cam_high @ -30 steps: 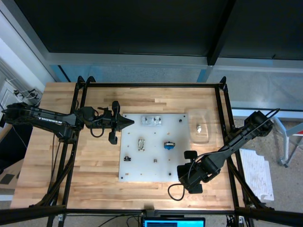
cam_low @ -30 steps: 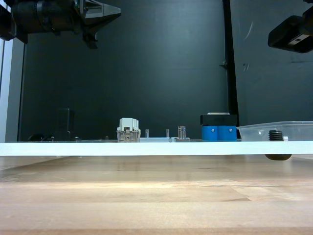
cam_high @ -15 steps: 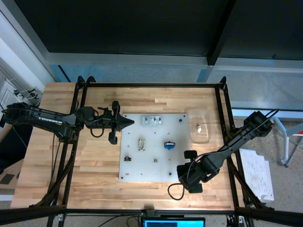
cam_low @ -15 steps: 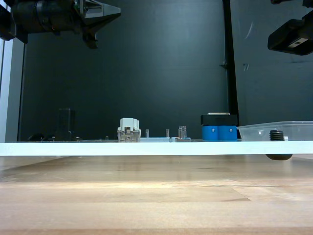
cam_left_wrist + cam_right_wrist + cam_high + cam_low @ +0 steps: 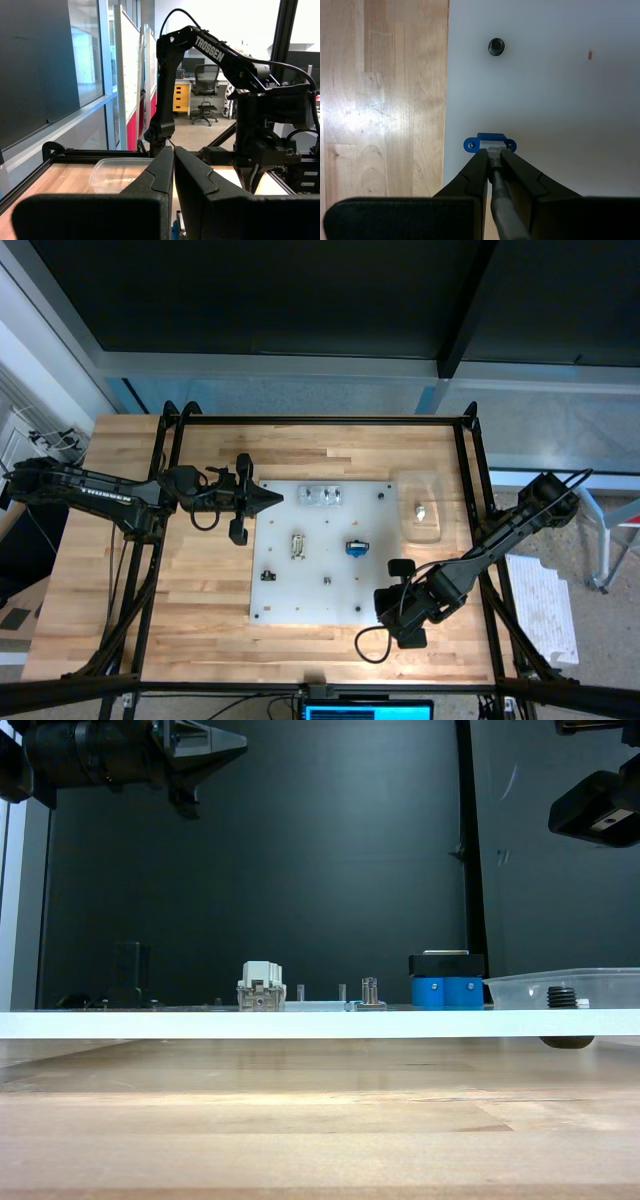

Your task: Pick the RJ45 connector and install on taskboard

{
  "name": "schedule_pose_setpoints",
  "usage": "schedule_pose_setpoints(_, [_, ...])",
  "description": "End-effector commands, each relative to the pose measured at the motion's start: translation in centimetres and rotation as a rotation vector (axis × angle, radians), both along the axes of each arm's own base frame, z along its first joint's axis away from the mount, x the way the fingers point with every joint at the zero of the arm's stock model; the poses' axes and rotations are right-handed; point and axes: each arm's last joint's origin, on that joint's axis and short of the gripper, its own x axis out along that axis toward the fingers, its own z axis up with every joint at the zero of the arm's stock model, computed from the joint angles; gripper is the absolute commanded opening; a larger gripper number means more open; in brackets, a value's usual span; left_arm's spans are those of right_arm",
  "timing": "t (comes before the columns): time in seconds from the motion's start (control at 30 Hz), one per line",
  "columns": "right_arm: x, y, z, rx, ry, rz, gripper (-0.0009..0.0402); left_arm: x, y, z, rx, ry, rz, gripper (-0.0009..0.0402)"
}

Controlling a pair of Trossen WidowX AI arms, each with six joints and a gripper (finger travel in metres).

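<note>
Grey-cabled RJ45 connector [image 5: 494,149] is clamped in the right gripper [image 5: 493,154], high above the white perforated taskboard [image 5: 560,100], aimed at its blue socket [image 5: 490,138], not yet plugged. Left gripper [image 5: 173,150], pinched together, is parked at the board's left.

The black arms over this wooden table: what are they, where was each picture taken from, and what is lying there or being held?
They are two black jointed robot arms, one at each side of a wooden table. The high view looks down from above, the low view looks level along the tabletop, and each wrist view comes from a camera riding on an arm. On the table lie the taskboard, a flat white square panel with small fittings, and a clear plastic tray. The left pincer hangs shut and empty, high over the board's left edge. The right pincer hangs above the board's near right corner, shut on the RJ45 connector, a small pale plug on a grey cable.
</note>
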Motion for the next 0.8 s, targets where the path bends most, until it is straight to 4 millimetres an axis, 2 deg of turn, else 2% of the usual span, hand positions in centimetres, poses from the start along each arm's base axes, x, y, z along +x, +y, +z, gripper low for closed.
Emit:
schedule_pose_setpoints(0.03, [-0.01, 0.04, -0.37, -0.003, 0.017, 0.001, 0.0000, 0.00, 0.01, 0.01, 0.000, 0.000, 0.000, 0.0000])
schedule_pose_setpoints(0.5, [0.07, 0.16, 0.08, 0.029, 0.016, -0.015, 0.0004, 0.00, 0.00, 0.01, 0.000, 0.000, 0.000, 0.0000])
schedule_pose_setpoints(0.8, [0.06, 0.16, 0.24, 0.042, 0.011, -0.033, 0.0063, 0.00, 0.00, 0.01, 0.000, 0.000, 0.000, 0.0000])
